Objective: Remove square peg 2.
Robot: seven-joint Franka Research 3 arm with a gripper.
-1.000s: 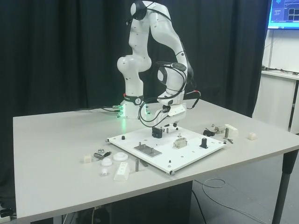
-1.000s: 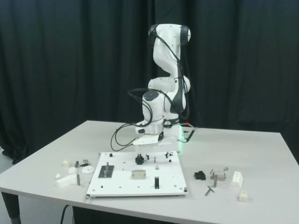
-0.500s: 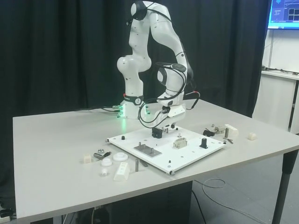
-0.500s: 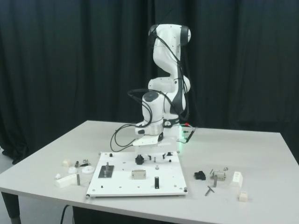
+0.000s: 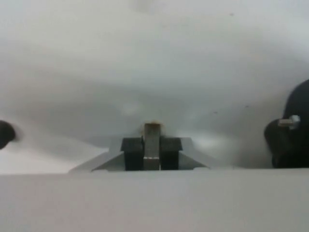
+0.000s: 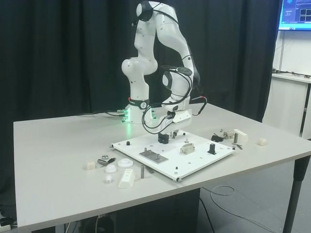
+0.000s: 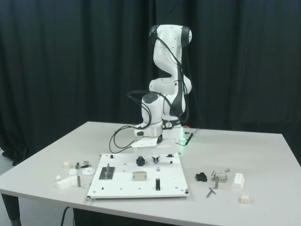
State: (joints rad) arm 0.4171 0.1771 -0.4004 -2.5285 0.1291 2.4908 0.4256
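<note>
Your white arm bends low over the back part of a white board (image 7: 138, 186) that lies on the grey tabletop (image 6: 53, 150). In the wrist view, your fingers (image 5: 133, 153) are black pads pressed against both sides of a thin grey upright piece, the square peg (image 5: 151, 147). They are clamped on it, and the peg's top end shows just past the fingertips. The white surface of the board fills the space beyond the fingers. In the room views the gripper (image 7: 155, 157) hangs just above the board, and the peg itself is too small to make out there.

Just beside the fingers on the board stands a black knob (image 7: 140, 161); it also shows at the edge of the wrist view with a small grey screw on it. Farther from the fingers, toward the board's front, you have a grey block (image 7: 139, 176), a black upright piece (image 7: 157, 183) and a grey plate with a post (image 7: 107, 171).

Well apart from the fingers, loose white and grey parts (image 6: 116, 170) lie on the tabletop off one end of the board, and more small parts (image 6: 232, 136) lie off the other end.
</note>
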